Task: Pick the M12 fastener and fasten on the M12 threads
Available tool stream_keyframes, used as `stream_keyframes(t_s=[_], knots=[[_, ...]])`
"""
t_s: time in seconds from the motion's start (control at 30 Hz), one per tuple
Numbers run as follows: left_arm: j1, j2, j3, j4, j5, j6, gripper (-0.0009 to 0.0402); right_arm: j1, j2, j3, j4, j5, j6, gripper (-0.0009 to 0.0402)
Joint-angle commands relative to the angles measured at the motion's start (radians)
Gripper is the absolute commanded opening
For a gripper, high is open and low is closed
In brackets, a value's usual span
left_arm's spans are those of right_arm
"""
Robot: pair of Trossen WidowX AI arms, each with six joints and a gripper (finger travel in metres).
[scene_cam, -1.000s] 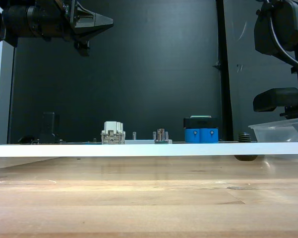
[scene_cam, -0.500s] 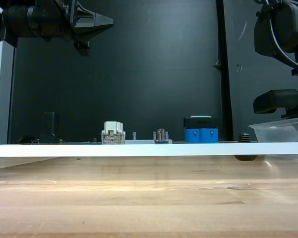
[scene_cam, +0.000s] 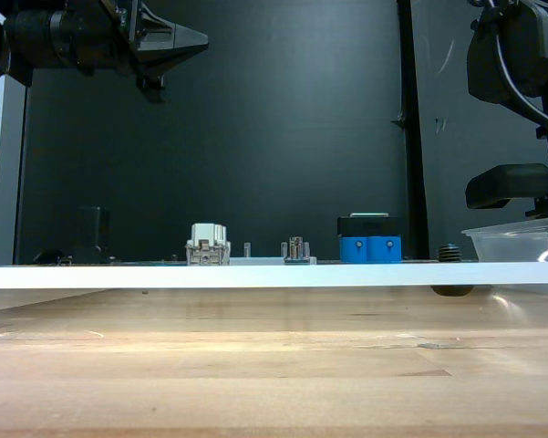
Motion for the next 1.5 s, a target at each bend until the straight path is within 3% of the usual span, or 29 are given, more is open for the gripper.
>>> stream_keyframes(t_s=[0.03,0.3,0.73,1.17,1.5], knots=[[0.000,0.000,0.000,0.000,0.000,0.000,0.0000,0.000,-0.003,0.002,-0.004,0.001,0.000,0.0050],[0.000,0.000,0.000,0.000,0.000,0.000,0.0000,0.001,-0.032,0.092,-0.120,0.010,0.001,0.0039],[0.000,0.000,0.000,0.000,0.000,0.000,0.0000,0.002,-0.004,0.368,-0.305,0.009,0.001,0.0039],[0.000,0.000,0.000,0.000,0.000,0.000,0.0000,0.003,0.298,0.751,-0.409,0.010,-0.002,0.0039],[0.000,0.000,0.000,0.000,0.000,0.000,0.0000,0.010,0.497,0.945,-0.417,0.010,-0.001,0.0039]])
